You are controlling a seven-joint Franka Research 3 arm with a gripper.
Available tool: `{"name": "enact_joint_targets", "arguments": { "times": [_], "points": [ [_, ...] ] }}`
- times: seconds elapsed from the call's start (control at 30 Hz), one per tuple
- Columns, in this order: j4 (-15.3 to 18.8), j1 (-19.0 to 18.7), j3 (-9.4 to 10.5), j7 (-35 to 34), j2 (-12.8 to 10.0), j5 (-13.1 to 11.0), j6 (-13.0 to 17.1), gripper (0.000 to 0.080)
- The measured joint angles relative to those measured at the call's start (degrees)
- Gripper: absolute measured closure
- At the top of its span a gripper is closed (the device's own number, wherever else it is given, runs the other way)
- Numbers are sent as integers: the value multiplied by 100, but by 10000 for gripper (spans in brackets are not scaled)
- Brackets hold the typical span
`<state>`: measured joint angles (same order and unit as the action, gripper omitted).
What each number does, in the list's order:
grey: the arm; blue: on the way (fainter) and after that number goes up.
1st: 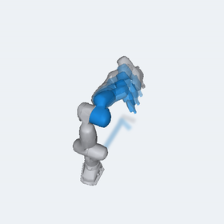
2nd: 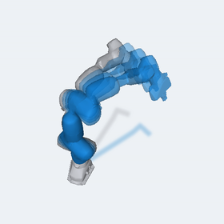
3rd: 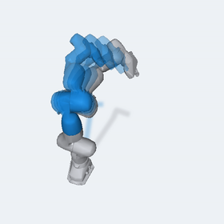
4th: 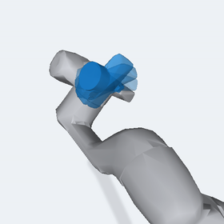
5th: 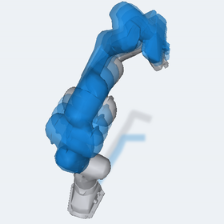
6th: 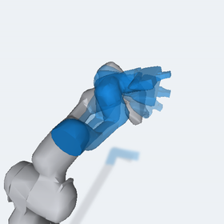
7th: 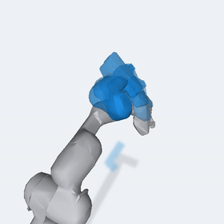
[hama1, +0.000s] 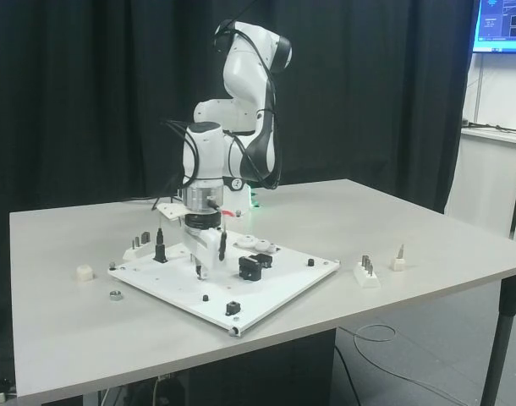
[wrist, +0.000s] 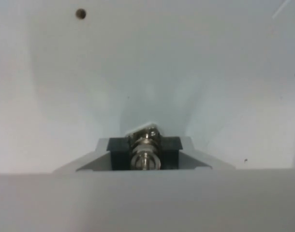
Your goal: Insert BNC.
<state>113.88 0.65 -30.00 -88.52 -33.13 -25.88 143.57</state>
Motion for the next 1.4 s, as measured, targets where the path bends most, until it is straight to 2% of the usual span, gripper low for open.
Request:
{"name": "enact_joint_targets", "arguments": {
  "times": [0.4, 1.1, 1.4],
  "points": [
    [1, -24, -12, -666, -7, 82, -1, 682],
    [-10, -25, -13, -950, -15, 97, 8, 682],
    [-34, -48, -15, -1163, -15, 195, 104, 682]
  ]
}}
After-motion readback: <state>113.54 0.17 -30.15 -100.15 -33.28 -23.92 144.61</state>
